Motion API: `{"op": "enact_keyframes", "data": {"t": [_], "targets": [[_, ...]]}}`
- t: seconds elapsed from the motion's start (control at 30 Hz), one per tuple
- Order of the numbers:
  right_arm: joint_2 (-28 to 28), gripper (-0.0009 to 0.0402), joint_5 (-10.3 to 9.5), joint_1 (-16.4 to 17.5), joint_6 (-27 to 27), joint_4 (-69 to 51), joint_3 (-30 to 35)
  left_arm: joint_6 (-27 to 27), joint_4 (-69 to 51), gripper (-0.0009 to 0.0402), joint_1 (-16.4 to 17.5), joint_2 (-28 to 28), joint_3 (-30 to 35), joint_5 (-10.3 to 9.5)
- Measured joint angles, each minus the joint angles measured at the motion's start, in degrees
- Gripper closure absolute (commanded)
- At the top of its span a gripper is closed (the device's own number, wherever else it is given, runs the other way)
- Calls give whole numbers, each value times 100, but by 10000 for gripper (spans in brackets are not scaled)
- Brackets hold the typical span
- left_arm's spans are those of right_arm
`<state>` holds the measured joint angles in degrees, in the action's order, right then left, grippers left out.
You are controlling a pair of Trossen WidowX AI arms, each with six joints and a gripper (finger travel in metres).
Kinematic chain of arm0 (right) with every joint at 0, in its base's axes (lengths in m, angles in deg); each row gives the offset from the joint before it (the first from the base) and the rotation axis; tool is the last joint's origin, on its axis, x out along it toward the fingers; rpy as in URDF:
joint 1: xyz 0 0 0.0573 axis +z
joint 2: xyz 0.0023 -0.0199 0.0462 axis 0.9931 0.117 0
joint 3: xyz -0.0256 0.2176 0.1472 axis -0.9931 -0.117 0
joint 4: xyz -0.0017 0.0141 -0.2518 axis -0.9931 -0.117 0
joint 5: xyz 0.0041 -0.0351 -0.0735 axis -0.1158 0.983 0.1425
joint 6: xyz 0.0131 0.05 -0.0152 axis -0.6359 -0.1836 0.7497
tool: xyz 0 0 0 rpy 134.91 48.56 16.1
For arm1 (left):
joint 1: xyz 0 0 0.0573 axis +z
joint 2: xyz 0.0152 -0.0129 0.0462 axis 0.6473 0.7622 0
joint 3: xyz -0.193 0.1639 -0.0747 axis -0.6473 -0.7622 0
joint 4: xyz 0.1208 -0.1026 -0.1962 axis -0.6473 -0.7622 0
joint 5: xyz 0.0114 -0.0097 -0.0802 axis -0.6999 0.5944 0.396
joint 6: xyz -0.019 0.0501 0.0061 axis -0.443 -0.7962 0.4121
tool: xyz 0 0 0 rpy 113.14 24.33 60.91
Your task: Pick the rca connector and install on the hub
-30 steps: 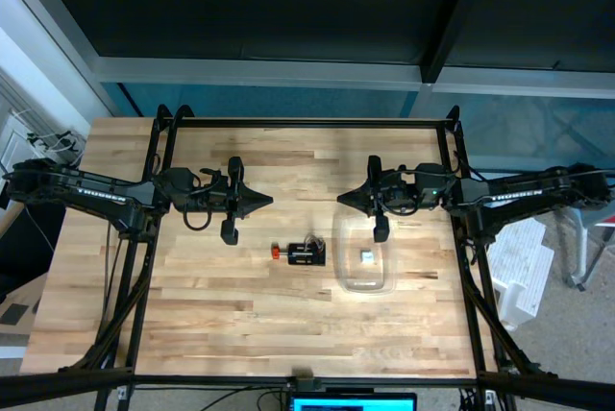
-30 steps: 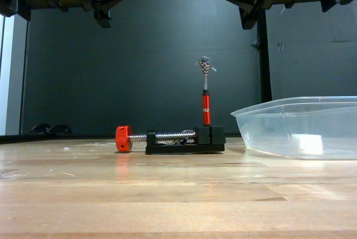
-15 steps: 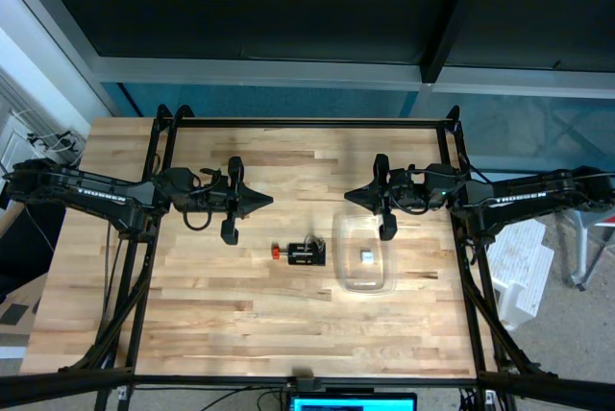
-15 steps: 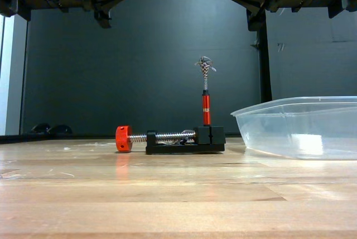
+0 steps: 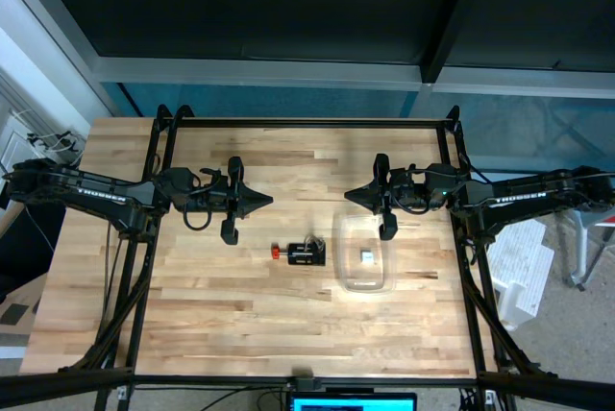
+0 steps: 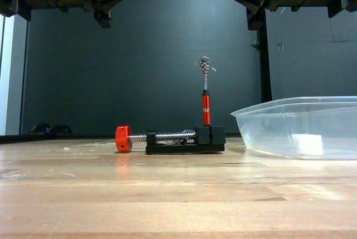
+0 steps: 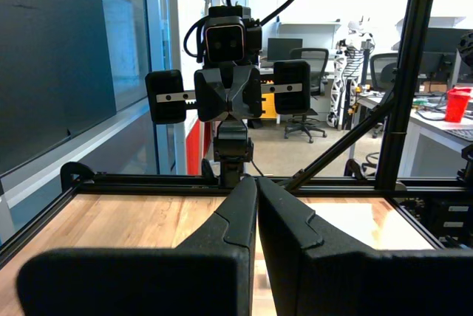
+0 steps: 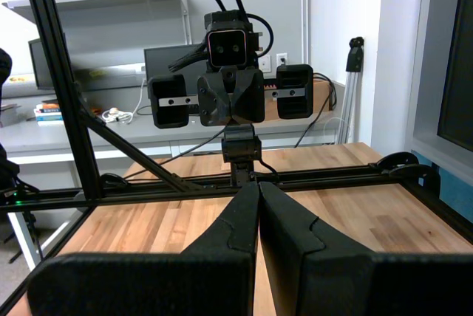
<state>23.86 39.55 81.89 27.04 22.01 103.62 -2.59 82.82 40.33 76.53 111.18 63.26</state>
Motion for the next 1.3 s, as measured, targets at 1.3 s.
{"op": "enact_keyframes", "data": {"t": [1.3], "targets": [[2, 393, 7, 2, -4, -105, 2, 0, 0, 393, 0, 0, 0, 0]]}}
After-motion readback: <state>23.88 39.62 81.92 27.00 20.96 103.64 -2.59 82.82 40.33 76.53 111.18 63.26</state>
